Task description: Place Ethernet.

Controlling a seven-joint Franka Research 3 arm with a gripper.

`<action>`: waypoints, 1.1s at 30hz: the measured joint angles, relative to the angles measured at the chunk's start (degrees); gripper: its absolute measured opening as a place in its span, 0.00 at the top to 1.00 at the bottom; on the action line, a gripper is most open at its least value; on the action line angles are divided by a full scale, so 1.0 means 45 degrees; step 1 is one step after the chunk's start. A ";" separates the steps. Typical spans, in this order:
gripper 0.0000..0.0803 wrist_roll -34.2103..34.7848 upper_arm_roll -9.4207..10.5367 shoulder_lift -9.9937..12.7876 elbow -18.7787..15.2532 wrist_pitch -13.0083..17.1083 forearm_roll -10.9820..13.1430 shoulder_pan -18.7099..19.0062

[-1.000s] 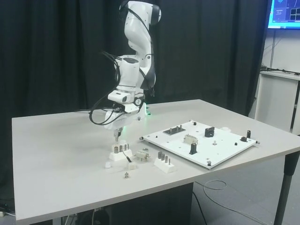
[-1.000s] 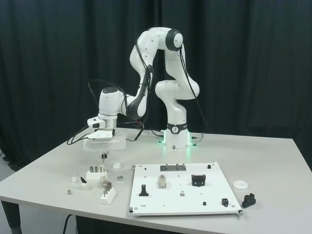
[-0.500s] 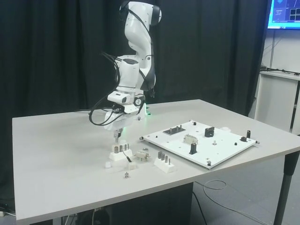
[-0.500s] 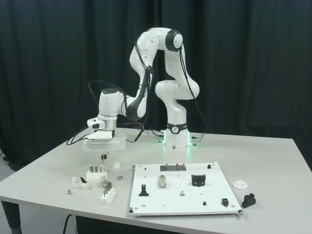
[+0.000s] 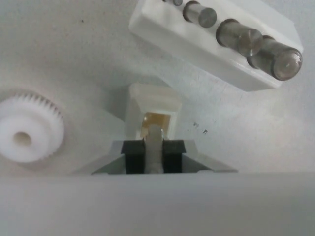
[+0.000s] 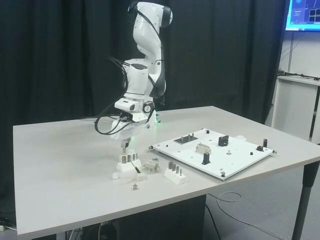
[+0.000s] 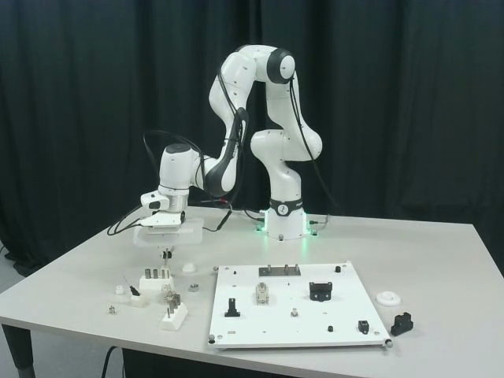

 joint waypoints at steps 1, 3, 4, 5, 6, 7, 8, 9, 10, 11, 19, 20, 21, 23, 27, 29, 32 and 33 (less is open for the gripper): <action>0.91 0.0000 -0.0001 0.0010 0.0000 0.0011 0.0000 0.0000; 0.91 0.0000 -0.0004 0.0036 0.0000 0.0042 0.0001 0.0000; 0.91 0.0000 -0.0005 0.0050 0.0000 0.0060 0.0004 0.0000; 0.91 0.0000 -0.0005 0.0066 0.0000 0.0081 0.0006 -0.0001; 0.91 0.0000 -0.0006 0.0080 0.0000 0.0101 0.0008 -0.0001; 0.91 0.0000 -0.0006 0.0093 0.0000 0.0121 0.0010 -0.0001; 0.91 0.0000 -0.0007 0.0106 0.0000 0.0143 0.0014 -0.0002; 0.91 0.0000 -0.0007 0.0117 0.0000 0.0163 0.0019 -0.0003; 0.91 0.0000 -0.0007 0.0129 0.0000 0.0179 0.0026 -0.0003; 0.91 0.0000 -0.0007 0.0139 0.0000 0.0189 0.0037 -0.0003; 0.91 0.0000 -0.0007 0.0208 0.0000 0.0252 0.0234 -0.0004; 0.91 0.0000 -0.0007 0.0217 0.0000 0.0265 0.0238 -0.0003; 0.91 0.0000 -0.0007 0.0226 0.0000 0.0280 0.0239 -0.0003; 0.91 0.0000 -0.0007 0.0239 0.0000 0.0307 0.0240 -0.0003; 0.91 0.0000 -0.0007 0.0257 0.0000 0.0348 0.0240 -0.0003; 0.91 0.0000 -0.0007 0.0261 0.0000 0.0365 0.0240 -0.0003; 0.91 -0.0005 -0.0004 0.0274 0.0000 0.0417 0.0240 -0.0004; 0.91 -0.0025 -0.0001 0.0280 0.0000 0.0443 0.0240 -0.0003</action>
